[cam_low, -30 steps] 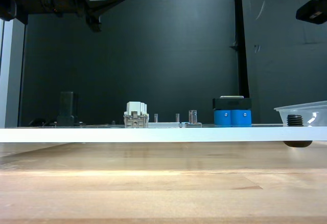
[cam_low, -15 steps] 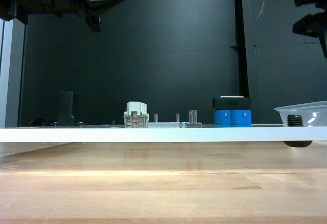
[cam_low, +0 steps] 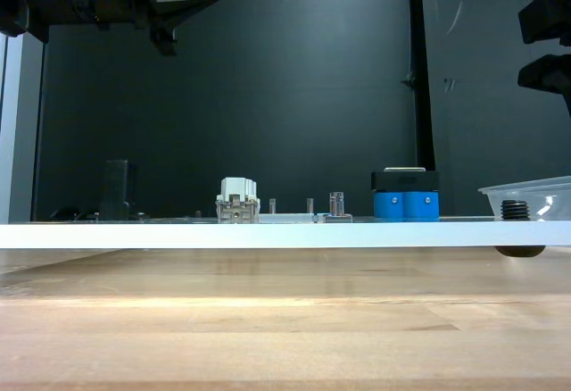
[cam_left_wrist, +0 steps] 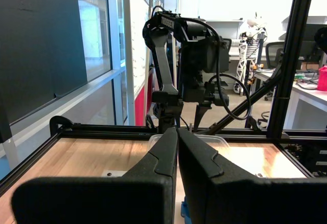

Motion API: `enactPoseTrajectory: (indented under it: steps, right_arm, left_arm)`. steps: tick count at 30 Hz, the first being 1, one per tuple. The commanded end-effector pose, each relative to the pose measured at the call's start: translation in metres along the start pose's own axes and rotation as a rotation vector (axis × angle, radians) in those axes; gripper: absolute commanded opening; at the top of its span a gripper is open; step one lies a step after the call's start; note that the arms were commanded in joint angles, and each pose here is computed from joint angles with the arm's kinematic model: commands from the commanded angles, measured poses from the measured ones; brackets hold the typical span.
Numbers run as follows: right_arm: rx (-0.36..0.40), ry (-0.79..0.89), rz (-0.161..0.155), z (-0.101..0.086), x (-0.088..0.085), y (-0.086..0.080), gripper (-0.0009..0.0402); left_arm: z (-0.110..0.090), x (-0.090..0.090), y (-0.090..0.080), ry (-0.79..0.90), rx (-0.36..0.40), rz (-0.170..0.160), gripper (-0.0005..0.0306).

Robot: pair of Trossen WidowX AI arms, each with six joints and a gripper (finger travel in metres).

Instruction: Pick the RJ45 connector and install on taskboard

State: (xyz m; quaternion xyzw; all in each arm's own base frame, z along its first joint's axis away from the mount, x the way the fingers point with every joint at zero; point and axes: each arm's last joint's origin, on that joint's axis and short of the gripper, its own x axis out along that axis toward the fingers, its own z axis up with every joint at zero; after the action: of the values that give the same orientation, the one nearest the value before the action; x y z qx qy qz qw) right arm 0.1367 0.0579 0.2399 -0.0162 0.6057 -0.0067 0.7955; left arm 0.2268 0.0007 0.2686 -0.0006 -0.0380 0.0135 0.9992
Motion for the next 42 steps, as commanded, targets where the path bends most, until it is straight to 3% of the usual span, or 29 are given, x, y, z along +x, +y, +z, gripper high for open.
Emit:
enactPoseTrajectory:
  steps: [1, 23, 42]
  right_arm:
    - [0.007, -0.004, 0.002, -0.001, 0.005, 0.001, 0.0179]
    - [-0.012, -0.009, 0.003, -0.003, 0.032, 0.009, 0.0159]
    - [-0.033, 0.037, -0.020, 0.000, 0.043, 0.013, 0.0150]
  left_arm:
    - [0.000, 0.000, 0.000, 0.000, 0.000, 0.000, 0.0000]
    - [0.000, 0.000, 0.000, 0.000, 0.000, 0.000, 0.0000]
    - [0.000, 0.000, 0.000, 0.000, 0.000, 0.000, 0.0000]
